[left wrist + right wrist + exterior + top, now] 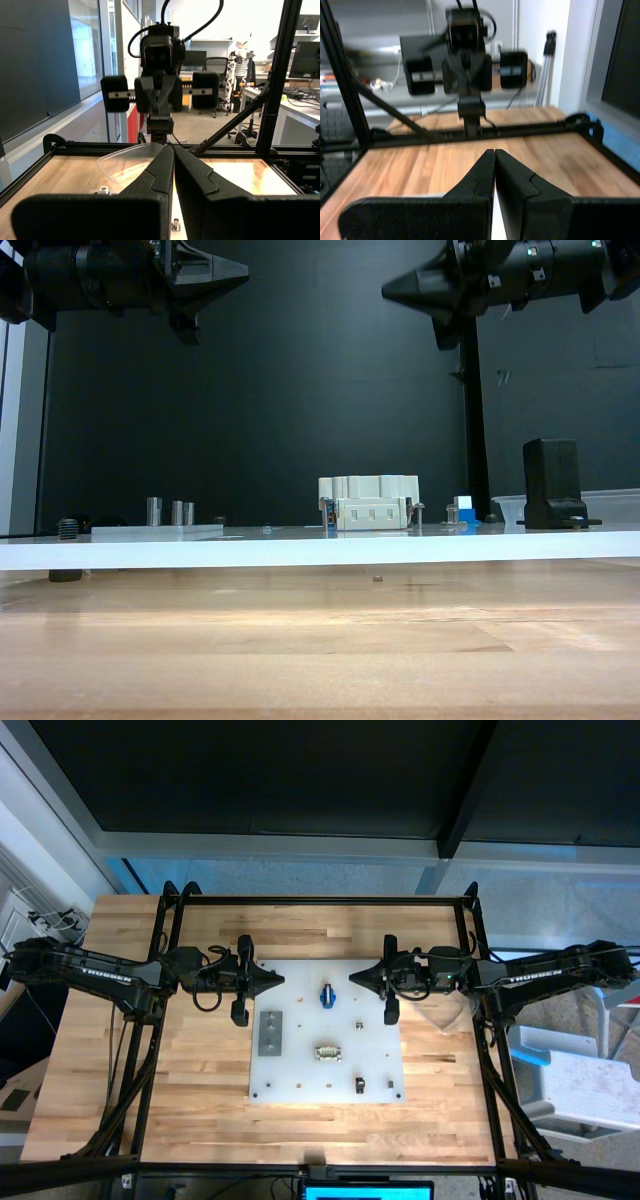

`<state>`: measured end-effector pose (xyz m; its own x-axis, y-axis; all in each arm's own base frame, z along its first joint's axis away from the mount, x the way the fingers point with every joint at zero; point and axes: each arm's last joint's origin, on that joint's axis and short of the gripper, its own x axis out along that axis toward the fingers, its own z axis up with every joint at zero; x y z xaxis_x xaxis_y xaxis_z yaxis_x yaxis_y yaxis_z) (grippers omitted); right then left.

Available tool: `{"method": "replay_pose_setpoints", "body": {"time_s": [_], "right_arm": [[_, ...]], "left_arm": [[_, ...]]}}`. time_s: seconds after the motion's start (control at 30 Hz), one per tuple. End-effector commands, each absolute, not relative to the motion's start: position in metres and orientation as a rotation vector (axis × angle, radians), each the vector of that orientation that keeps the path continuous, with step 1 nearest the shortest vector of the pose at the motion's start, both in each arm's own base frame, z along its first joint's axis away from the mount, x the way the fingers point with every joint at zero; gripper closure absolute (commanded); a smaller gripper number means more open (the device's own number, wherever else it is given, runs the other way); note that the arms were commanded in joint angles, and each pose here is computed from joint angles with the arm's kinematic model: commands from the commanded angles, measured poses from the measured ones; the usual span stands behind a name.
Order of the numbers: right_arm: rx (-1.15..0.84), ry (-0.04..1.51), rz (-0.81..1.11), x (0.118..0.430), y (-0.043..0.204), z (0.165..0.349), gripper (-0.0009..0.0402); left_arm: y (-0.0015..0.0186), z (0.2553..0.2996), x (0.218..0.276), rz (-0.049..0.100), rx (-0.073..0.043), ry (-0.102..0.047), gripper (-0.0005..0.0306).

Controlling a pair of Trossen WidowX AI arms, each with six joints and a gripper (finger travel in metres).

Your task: Pick the 16mm bar from the taskboard and place it in the container

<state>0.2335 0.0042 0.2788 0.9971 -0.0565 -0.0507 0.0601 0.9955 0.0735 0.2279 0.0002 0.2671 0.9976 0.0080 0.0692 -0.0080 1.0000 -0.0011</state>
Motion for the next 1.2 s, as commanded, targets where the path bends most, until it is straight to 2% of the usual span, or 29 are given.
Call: {"method": "replay_pose_setpoints", "body": {"time_s": [0.03,0.3,0.73,0.9,1.2], "right_arm": [[0.07,0.132,-0.072,0.236,0.004,0.279,0.0393],[0.056,0.296,-0.094,0.242,0.004,0.287,0.0393],[0.034,0.568,-0.098,0.251,0.005,0.288,0.0393],[0.028,0.637,-0.098,0.251,0.006,0.295,0.0393],[0.051,0.778,-0.103,0.246,0.01,0.297,0.0393]], "left_arm": [[0.0003,0.2672,0.2279,0.008,0.0,-0.07,0.03],[0.0002,0.2672,0.2279,0.008,0.0,-0.07,0.03],[0.0002,0.2672,0.2279,0.008,0.0,-0.07,0.03],[0.0002,0.2672,0.2279,0.008,0.0,-0.07,0.03],[0.0002,0.2672,0.2279,0.008,0.0,-0.07,0.03]]}}
